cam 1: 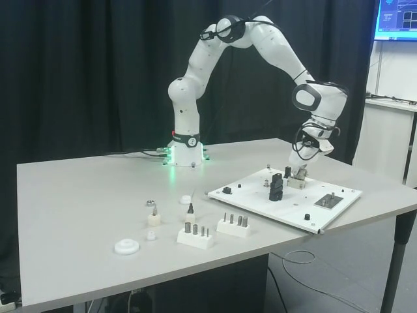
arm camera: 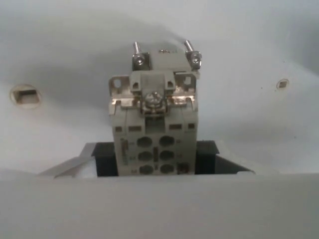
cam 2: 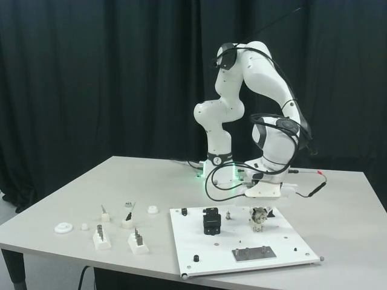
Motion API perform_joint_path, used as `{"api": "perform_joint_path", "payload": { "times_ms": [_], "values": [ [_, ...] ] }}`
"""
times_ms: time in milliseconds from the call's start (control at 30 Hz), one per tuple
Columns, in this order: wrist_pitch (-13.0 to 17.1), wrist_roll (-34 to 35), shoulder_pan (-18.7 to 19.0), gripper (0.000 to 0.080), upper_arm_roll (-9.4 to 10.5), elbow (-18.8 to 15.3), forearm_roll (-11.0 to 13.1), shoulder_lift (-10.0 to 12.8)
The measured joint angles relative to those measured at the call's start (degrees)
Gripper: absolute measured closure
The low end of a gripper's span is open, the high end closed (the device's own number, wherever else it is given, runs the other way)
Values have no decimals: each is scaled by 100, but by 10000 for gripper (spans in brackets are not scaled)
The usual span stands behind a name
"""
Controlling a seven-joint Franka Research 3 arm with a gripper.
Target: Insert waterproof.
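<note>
The waterproof connector [arm camera: 154, 124] is a grey-white block with metal screws and a face of round holes. In the wrist view it stands with its lower end over a black rectangular socket [arm camera: 207, 159] set in the white board [arm camera: 249, 114]. My gripper [cam 1: 301, 171] is shut on it at the board's far side, seen in the first room view. In the second room view the connector [cam 2: 260, 219] hangs just below the gripper [cam 2: 260, 211], close to the board [cam 2: 242, 241]. The fingertips themselves are hidden in the wrist view.
A black block [cam 1: 276, 186] stands on the board beside the connector. A grey metal plate [cam 1: 328, 200] lies near the board's front corner. White stands with pegs [cam 1: 195, 233] and a white gear [cam 1: 126, 246] sit on the grey table [cam 1: 78, 195].
</note>
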Motion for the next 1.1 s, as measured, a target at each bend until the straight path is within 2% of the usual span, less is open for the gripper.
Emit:
{"api": "perform_joint_path", "payload": {
  "times_ms": [533,1100],
  "values": [
    [18,-156,-165,489,104,-27,28,-36],
    [172,-349,-536,489,389,-203,100,-181]
  ]
}}
